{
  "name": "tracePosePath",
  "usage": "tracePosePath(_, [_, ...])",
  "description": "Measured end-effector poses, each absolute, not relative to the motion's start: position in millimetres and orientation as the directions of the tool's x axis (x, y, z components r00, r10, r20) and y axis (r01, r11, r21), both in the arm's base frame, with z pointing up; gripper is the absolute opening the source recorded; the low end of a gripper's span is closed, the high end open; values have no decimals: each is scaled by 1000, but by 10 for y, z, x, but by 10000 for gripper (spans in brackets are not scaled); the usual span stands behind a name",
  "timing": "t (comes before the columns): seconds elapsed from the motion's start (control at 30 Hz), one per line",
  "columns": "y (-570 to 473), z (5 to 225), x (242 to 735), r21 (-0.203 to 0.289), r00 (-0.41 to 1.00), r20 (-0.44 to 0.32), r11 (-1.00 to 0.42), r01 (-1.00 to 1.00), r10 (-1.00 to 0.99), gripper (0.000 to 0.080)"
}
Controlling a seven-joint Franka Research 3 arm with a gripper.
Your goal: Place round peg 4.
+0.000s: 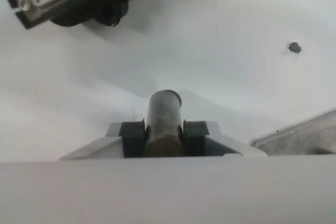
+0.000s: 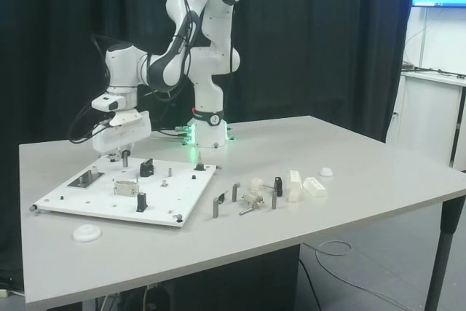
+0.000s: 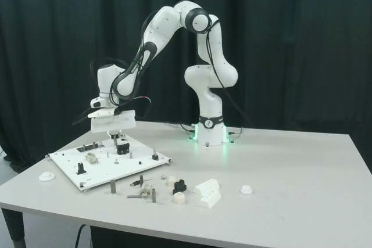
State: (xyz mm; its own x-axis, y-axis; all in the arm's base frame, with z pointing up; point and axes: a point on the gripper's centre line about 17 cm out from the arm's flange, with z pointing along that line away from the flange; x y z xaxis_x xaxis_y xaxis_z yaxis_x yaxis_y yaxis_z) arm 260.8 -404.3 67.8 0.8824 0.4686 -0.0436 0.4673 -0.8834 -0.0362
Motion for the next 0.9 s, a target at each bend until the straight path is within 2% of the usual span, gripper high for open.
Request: tracePosePath(0.9, [-3971, 693, 2662, -53, 889, -47, -890, 453, 455, 152])
